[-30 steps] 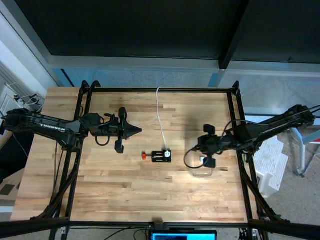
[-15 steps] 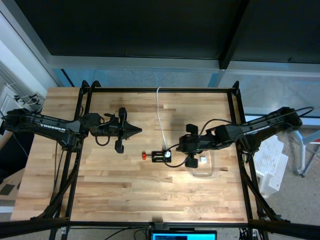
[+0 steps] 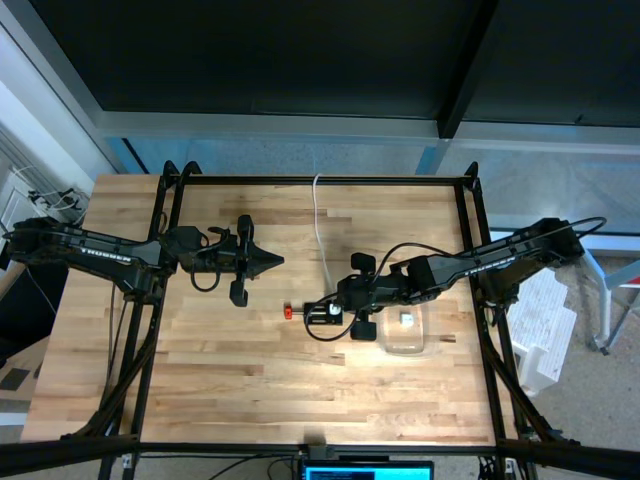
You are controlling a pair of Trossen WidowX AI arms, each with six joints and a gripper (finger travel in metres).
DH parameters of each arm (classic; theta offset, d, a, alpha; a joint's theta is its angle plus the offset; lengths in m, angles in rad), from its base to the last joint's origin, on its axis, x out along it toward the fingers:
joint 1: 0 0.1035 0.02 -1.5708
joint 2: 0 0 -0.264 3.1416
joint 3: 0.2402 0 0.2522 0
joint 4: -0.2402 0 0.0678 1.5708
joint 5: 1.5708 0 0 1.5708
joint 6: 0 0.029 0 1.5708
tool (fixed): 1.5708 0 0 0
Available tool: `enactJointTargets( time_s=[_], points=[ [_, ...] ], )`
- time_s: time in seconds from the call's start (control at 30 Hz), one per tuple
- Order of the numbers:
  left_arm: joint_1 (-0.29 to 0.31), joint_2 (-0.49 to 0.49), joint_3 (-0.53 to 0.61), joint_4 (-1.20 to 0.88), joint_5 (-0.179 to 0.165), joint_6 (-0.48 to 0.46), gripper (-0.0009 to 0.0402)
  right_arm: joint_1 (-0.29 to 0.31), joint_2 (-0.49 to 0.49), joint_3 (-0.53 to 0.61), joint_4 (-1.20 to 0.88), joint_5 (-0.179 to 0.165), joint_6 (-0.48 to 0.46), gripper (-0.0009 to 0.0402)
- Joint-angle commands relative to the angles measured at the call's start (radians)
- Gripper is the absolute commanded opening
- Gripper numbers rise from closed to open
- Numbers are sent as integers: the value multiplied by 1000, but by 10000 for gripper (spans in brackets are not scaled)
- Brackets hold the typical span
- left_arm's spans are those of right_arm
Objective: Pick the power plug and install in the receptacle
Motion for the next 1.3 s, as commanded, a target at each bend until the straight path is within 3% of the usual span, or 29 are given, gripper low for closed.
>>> enactJointTargets(
  time_s=[0.03,1.3],
  points=[
    [0,0,0,0,0,0,0,0,15,-3,14,-18,-3,0],
    [0,1,0,0,0,0,0,-13,49,-45,64,-26,-28,0]
  ],
)
